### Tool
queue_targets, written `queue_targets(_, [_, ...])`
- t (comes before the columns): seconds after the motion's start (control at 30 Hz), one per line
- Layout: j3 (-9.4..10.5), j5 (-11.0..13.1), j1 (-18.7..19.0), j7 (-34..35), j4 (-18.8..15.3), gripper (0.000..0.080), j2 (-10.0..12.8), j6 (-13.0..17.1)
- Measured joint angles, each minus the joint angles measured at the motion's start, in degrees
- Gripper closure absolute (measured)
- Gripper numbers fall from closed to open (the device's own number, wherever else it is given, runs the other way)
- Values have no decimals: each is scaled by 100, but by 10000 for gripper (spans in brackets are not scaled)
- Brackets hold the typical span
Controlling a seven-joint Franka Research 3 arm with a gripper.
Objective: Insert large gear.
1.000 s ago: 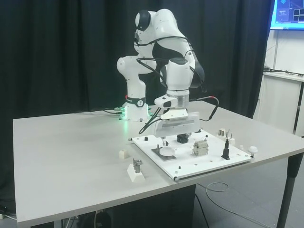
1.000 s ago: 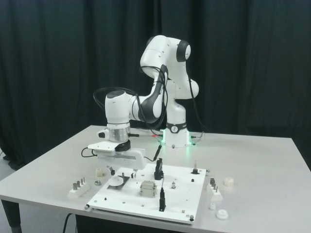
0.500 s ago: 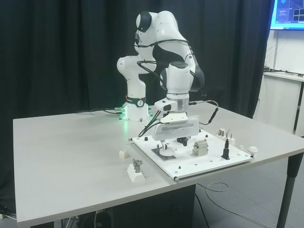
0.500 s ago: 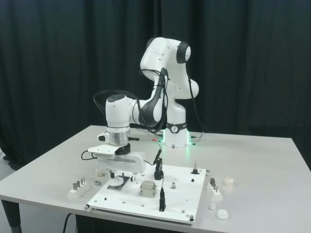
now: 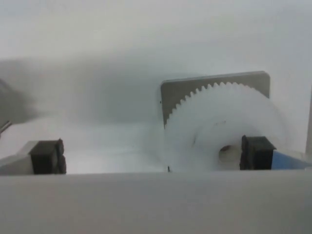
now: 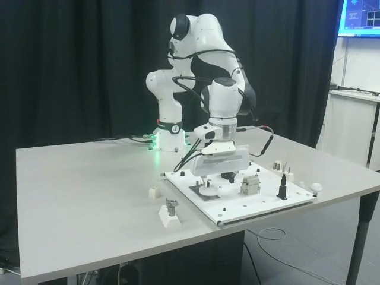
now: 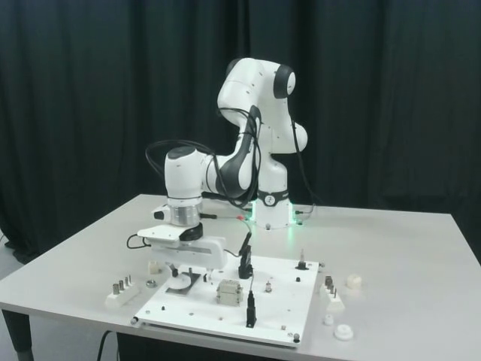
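Note:
The large white gear (image 5: 222,127) lies flat on a grey metal plate (image 5: 178,92) of the white assembly board (image 6: 255,205). In the room views the gear (image 6: 208,189) (image 7: 179,283) sits at the board's corner, just under the hand. My gripper (image 5: 151,156) is open, its black fingertips (image 5: 47,157) spread wide and holding nothing. One fingertip stands right beside the gear's centre hole; the other is far off over bare board. The gripper (image 6: 215,176) (image 7: 185,268) hovers a little above the gear.
On the board stand a grey block part (image 6: 250,185), a black upright plug (image 6: 282,189) and several small pegs. On the table beside the board are a white holder with metal pins (image 6: 169,215), a small white cube (image 6: 154,192) and white round parts (image 7: 343,332).
The hand has risen slightly above the board over the last second. The gear has stayed on the grey plate.

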Motion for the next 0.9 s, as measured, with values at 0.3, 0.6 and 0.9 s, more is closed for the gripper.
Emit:
queue_targets(0.3, [0, 0, 33, 0, -28, 3, 95, 8])
queue_targets(0.6, [0, -12, 40, -6, -34, 3, 120, 36])
queue_targets(0.9, [0, -16, 46, -15, -35, 3, 94, 36])
